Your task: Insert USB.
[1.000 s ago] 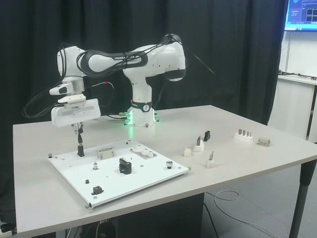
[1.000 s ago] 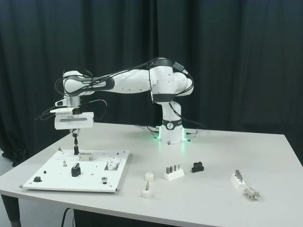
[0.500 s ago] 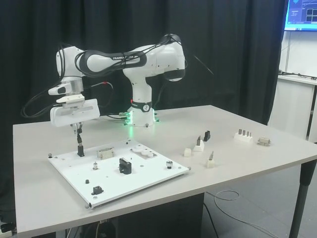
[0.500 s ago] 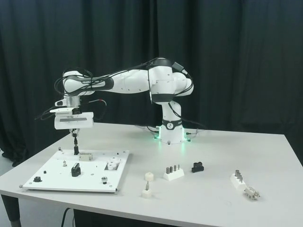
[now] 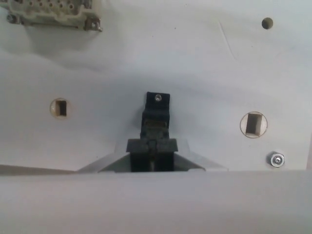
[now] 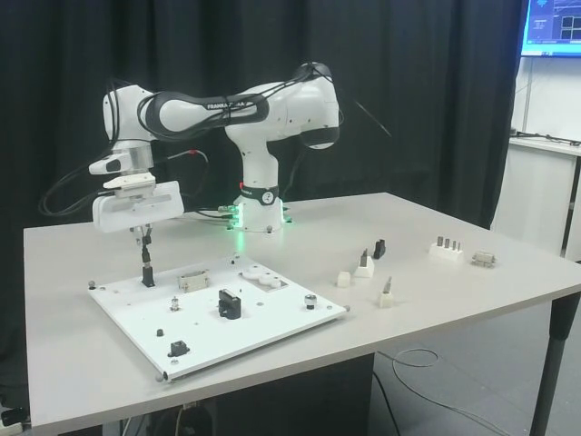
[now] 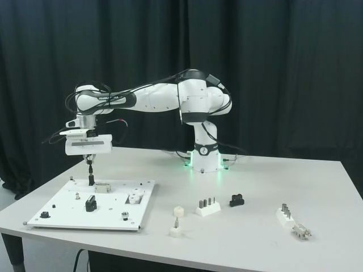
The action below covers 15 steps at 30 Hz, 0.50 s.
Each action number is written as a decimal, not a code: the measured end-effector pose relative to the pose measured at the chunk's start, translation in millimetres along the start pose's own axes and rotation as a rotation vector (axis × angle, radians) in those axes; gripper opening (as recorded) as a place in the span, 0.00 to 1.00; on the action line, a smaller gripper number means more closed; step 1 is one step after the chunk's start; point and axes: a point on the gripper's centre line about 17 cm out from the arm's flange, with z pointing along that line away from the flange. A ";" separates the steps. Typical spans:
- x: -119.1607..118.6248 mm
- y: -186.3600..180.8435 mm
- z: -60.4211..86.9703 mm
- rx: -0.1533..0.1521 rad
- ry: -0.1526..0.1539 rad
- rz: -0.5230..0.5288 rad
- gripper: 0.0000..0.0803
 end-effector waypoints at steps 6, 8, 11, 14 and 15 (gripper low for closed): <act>2.6 -3.6 2.5 0.012 0.005 -0.002 0.03; 3.2 -4.1 2.7 0.013 0.006 -0.003 0.03; 4.0 -4.7 2.9 0.015 0.007 -0.004 0.03; 4.6 -5.3 3.1 0.016 0.007 -0.005 0.03; 4.9 -5.5 3.2 0.016 0.007 -0.005 0.03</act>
